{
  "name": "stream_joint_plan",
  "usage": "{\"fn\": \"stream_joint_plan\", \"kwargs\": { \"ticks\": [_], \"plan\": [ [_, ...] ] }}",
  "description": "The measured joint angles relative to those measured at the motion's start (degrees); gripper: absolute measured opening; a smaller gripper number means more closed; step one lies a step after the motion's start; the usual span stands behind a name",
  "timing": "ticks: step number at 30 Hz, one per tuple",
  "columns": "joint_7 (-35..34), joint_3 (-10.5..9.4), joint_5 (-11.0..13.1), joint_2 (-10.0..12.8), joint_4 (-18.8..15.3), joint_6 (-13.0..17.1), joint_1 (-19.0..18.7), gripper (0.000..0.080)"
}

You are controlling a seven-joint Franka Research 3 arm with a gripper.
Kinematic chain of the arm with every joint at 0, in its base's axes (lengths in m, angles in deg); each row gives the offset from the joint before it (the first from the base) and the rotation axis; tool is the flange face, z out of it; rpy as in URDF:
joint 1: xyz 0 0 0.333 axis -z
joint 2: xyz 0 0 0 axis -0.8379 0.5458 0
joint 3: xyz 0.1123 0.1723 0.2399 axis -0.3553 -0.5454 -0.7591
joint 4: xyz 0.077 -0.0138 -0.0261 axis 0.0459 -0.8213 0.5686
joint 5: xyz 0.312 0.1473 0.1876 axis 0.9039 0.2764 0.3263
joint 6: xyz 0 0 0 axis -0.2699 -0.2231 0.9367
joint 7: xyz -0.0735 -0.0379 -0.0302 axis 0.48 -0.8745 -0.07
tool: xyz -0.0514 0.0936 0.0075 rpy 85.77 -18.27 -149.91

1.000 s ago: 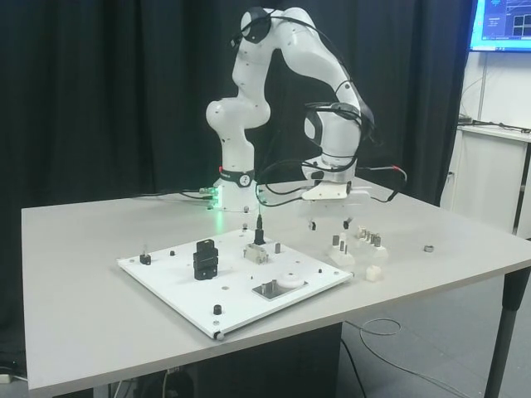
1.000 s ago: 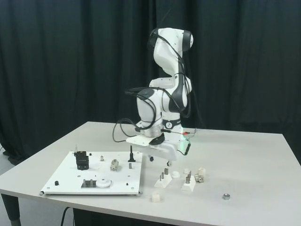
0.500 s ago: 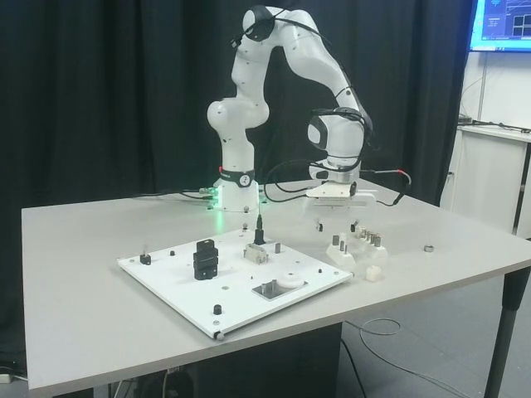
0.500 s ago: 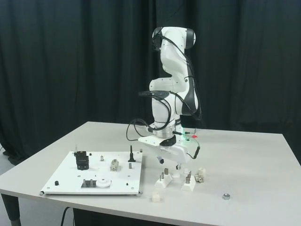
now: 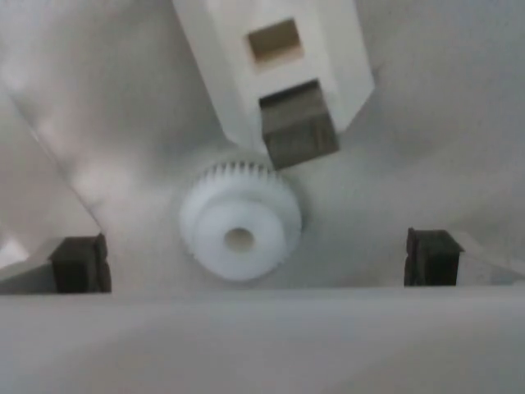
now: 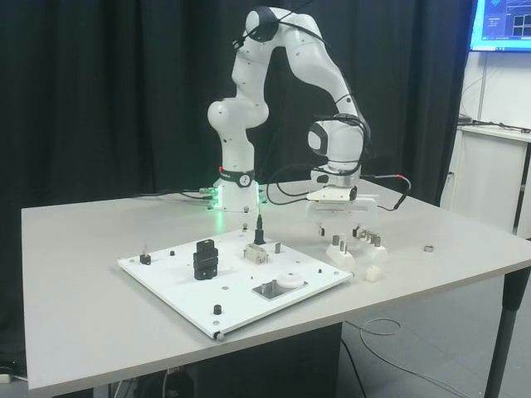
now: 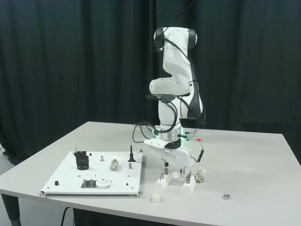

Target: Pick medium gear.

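A: Worktop (image 6: 83, 249), grey: what does it carry?
B: White arm (image 6: 274, 75); white board (image 6: 236, 278) of small parts.

A: Tool (image 5: 254, 261)?
B: Fingers (image 5: 79, 264) spread wide, gripping nothing, low over the worktop.

A: Medium gear (image 5: 239, 231)?
B: White, toothed, flat on the worktop between the fingers, touching neither, beside a white peg block (image 5: 275, 61).

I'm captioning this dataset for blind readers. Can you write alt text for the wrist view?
A white toothed gear lies flat on the grey table, between the two dark fingertips of the open gripper. Beside the gear stands a white block holding a dark peg.
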Motion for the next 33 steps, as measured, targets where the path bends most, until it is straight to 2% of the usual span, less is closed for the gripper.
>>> {"fn": "stream_joint_plan", "kwargs": {
  "ticks": [9, 25, 32, 33],
  "plan": [
    [-0.39, -1.20, 0.01, 1.05, -1.28, 3.48, 0.00, 0.0800],
    [-0.40, -1.37, 0.01, 4.04, -1.44, 7.76, 0.04, 0.0800],
    [-0.40, -1.38, 0.01, 4.10, -1.47, 8.06, 0.12, 0.0800],
    [-0.40, -1.38, 0.00, 4.08, -1.47, 8.03, 0.14, 0.0687]
  ]
}}
